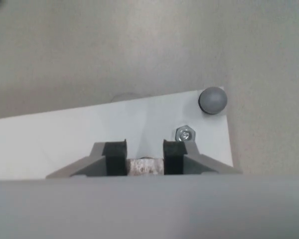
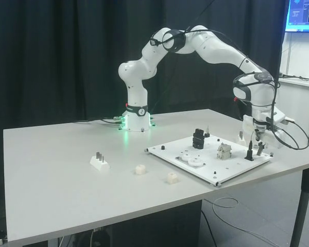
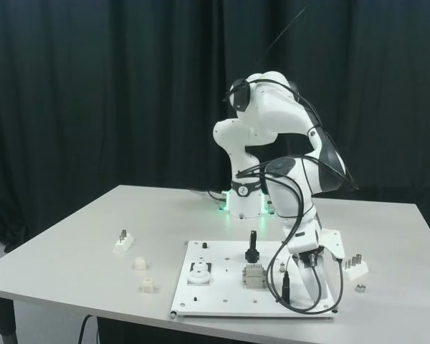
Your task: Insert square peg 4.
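A grey peg (image 1: 145, 167) is clamped between the black fingers of the gripper (image 1: 145, 158), held over a corner of the white board (image 1: 65, 144). No writing can be read.

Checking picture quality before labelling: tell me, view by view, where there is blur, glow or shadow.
Wrist view: the gripper body is a blurred grey band up close; the white board is evenly lit. First room view: green glow at the arm's base, bright screen. Second room view: black curtain, soft shadows.

Bolt (image 1: 185, 133), grey knob (image 1: 212, 100) crowd end effector (image 1: 144, 158).
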